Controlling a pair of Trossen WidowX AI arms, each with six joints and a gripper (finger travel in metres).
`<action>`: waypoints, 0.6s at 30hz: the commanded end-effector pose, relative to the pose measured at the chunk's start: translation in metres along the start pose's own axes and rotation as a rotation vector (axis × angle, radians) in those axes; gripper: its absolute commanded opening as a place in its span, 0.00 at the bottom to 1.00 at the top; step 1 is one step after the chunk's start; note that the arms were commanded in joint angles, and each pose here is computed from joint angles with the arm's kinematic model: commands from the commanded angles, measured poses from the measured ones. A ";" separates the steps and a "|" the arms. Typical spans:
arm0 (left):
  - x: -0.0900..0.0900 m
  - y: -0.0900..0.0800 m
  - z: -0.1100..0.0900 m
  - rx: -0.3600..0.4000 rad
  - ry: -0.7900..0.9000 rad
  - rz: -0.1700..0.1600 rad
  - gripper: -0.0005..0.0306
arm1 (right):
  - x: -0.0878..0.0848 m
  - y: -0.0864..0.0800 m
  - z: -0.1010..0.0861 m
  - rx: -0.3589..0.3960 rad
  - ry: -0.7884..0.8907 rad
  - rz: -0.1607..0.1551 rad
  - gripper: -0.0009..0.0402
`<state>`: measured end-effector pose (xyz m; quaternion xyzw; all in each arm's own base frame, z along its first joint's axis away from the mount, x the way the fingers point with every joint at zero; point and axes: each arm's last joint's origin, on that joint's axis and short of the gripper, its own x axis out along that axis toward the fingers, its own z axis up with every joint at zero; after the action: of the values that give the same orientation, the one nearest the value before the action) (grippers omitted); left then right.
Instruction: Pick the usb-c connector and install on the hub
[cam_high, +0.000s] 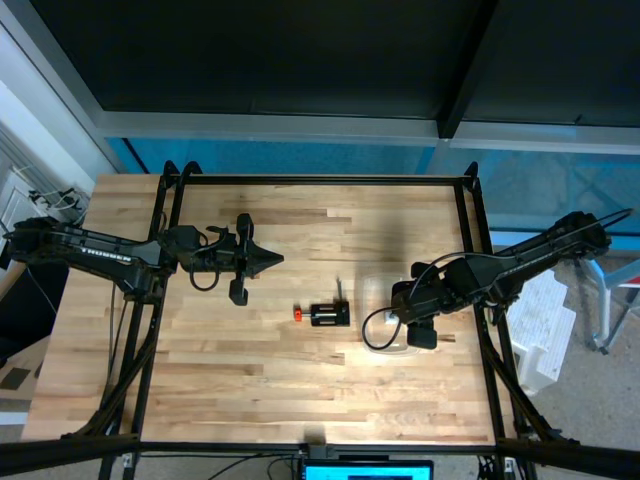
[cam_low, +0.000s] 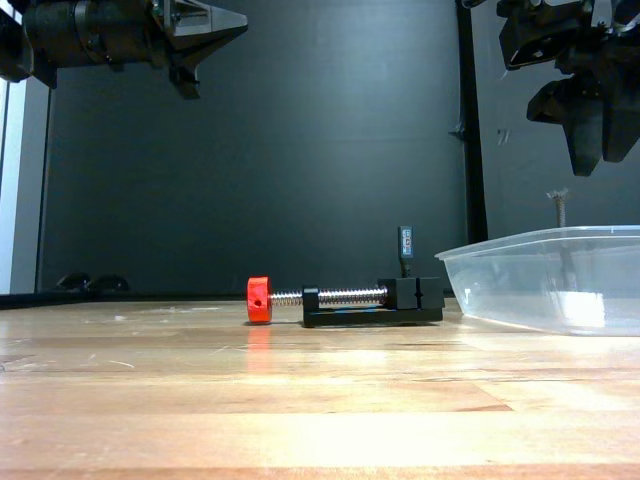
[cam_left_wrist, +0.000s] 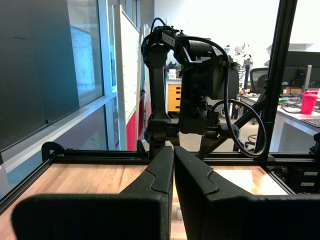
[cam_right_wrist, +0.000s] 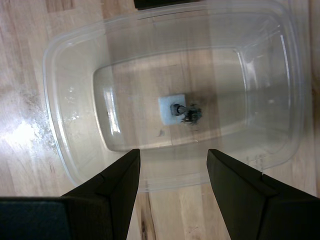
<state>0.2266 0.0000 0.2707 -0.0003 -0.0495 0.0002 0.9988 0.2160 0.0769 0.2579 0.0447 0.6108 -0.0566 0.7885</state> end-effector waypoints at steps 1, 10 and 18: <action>0.000 0.000 0.000 0.000 0.000 0.000 0.02 | 0.002 0.001 0.001 0.000 0.000 0.000 0.47; 0.000 0.000 0.000 0.000 0.000 0.000 0.02 | 0.010 0.006 0.006 -0.007 0.002 0.001 0.47; 0.000 0.000 0.000 0.000 0.000 0.000 0.02 | 0.018 0.008 0.008 -0.013 0.028 -0.004 0.47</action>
<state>0.2266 0.0000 0.2708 -0.0001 -0.0495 0.0000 0.9988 0.2293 0.0831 0.2435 0.0398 0.6217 -0.0542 0.7804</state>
